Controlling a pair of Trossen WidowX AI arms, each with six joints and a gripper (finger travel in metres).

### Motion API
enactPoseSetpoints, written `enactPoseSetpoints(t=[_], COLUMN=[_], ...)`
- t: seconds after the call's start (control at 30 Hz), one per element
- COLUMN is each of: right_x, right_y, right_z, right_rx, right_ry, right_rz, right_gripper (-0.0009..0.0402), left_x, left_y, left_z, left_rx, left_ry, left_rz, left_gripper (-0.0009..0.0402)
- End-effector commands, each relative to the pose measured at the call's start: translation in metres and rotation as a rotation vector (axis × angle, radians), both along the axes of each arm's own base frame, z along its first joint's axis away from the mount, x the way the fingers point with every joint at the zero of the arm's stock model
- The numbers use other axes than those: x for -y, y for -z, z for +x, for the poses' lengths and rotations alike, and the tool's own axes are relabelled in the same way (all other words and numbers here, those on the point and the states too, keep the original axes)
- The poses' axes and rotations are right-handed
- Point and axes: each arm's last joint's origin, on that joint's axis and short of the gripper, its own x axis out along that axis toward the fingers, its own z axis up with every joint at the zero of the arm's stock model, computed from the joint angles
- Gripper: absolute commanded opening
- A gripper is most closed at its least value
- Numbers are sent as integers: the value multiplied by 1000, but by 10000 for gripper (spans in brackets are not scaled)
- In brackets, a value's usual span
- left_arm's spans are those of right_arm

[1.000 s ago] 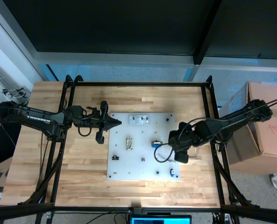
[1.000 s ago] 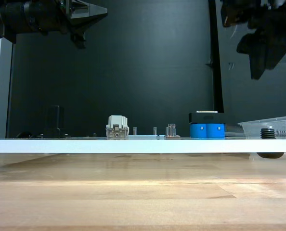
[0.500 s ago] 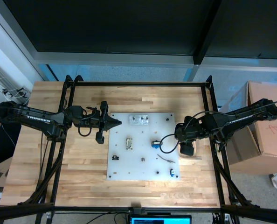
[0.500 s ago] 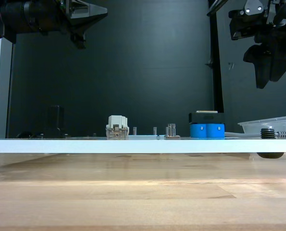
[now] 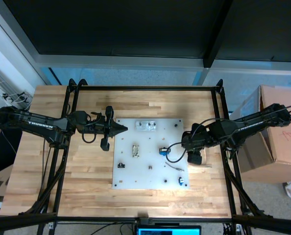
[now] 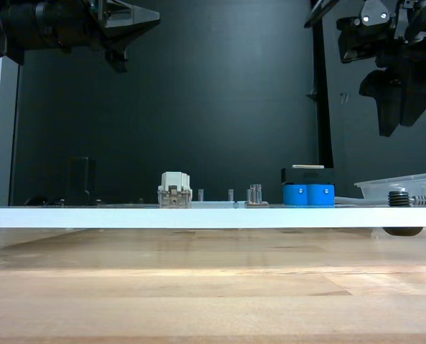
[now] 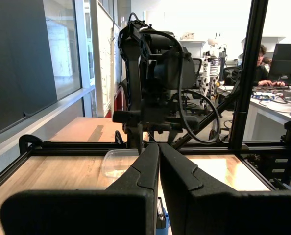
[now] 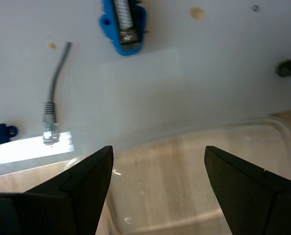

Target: Remove the RJ45 connector from the taskboard and place in the container

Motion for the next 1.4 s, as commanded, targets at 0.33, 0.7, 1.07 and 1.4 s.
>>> enactPoseSetpoints(t=[0.33, 0.7, 1.07, 1.4], right_x=[-39, -68, -76, -81], right_y=[-1, 23, 46, 65], right_z=[33, 58, 66, 71], right_rx=[-29, -118, -191, -219], right_ry=[-77, -32, -6, -24], right_rz=[-3, 11, 16, 2], right_gripper=[260, 260, 259, 259], left_x=[0, 0, 0, 0], left_y=[0, 0, 0, 0], left_z=[0, 0, 0, 0], left_rx=[0, 0, 0, 0], left_ry=[0, 0, 0, 0], left_rz=[0, 0, 0, 0], left_gripper=[0, 0, 0, 0])
